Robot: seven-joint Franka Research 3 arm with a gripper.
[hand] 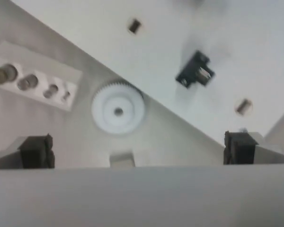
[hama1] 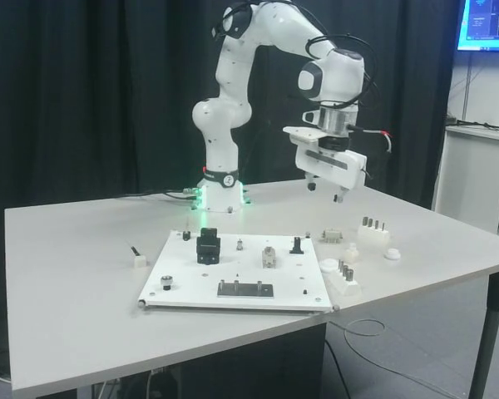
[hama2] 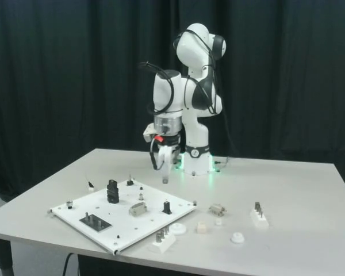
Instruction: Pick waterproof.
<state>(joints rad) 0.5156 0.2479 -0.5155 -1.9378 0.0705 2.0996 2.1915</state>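
My gripper [hand: 137,149] is open, its black fingertips [hand: 239,147] far apart with nothing between them. It hangs well above the table [hama1: 83,249], over the white board's far right edge [hama1: 326,191] [hama2: 163,175]. Below it in the wrist view lie a white gear [hand: 118,111], a white peg block [hand: 33,82] and a small pale block [hand: 121,159], all just off the board's edge. A small grey connector part [hama1: 331,237] [hama2: 217,209] lies on the table right of the board; I cannot tell which part is the waterproof one.
The white board [hama1: 233,274] carries a black clip [hand: 196,71] [hama1: 297,245], a black holder [hama1: 208,248], a grey bar [hama1: 245,289] and small pegs. A second peg block [hama1: 374,231] and a white cap [hama1: 392,253] sit right of the board. A small white stand [hama1: 136,258] is left of it.
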